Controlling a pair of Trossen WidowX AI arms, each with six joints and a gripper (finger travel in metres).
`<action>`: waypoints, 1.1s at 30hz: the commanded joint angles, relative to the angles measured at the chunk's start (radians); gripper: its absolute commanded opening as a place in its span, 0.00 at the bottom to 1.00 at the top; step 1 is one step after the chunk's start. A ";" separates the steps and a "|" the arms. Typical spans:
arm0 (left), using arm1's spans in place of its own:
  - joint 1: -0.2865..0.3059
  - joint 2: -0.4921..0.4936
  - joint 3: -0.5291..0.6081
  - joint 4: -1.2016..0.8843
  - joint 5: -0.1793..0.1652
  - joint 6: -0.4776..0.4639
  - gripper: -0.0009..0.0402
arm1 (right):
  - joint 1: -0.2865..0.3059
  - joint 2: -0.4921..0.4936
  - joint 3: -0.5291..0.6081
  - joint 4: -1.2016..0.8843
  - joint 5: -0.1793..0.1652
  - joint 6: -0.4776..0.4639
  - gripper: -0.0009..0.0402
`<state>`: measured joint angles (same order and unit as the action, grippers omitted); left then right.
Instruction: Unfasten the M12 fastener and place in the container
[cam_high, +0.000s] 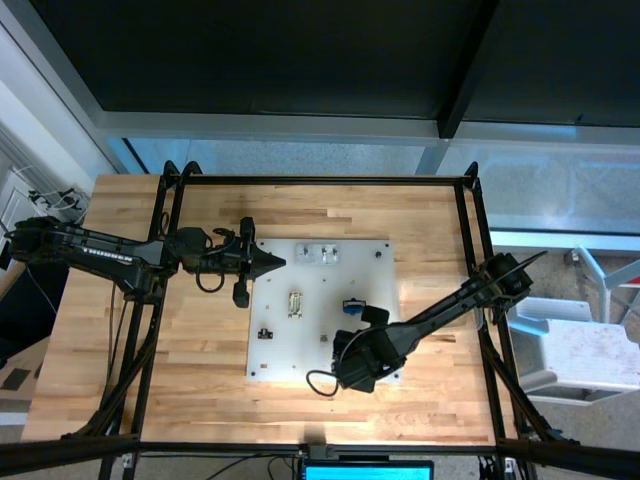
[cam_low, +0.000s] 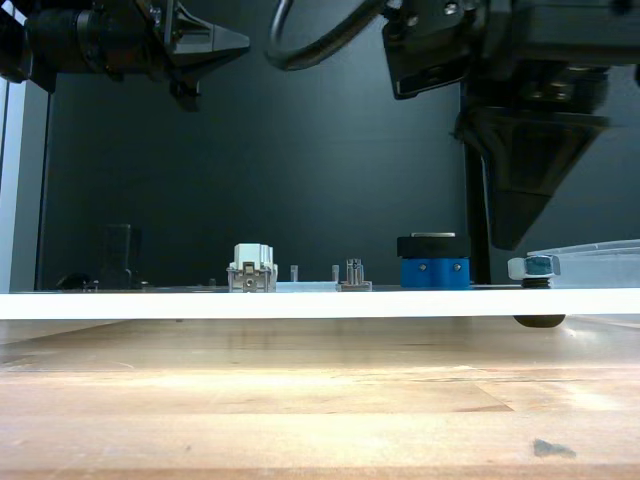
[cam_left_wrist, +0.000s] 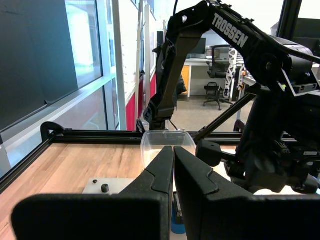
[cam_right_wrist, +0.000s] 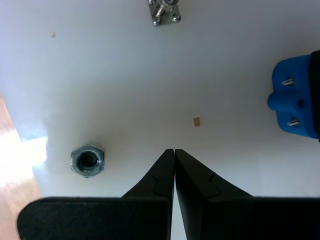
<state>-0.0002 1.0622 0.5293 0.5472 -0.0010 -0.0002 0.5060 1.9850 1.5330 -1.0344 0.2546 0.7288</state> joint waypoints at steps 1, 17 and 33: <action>0.000 0.000 0.000 0.002 0.000 0.000 0.02 | 0.003 -0.003 0.016 0.000 -0.095 -0.005 0.02; 0.000 0.000 0.000 0.000 0.000 0.000 0.02 | 0.005 0.021 0.035 0.067 -0.284 -0.117 0.02; 0.000 0.000 0.000 0.000 0.000 0.000 0.02 | 0.002 0.021 -0.008 0.095 -0.221 -0.122 0.02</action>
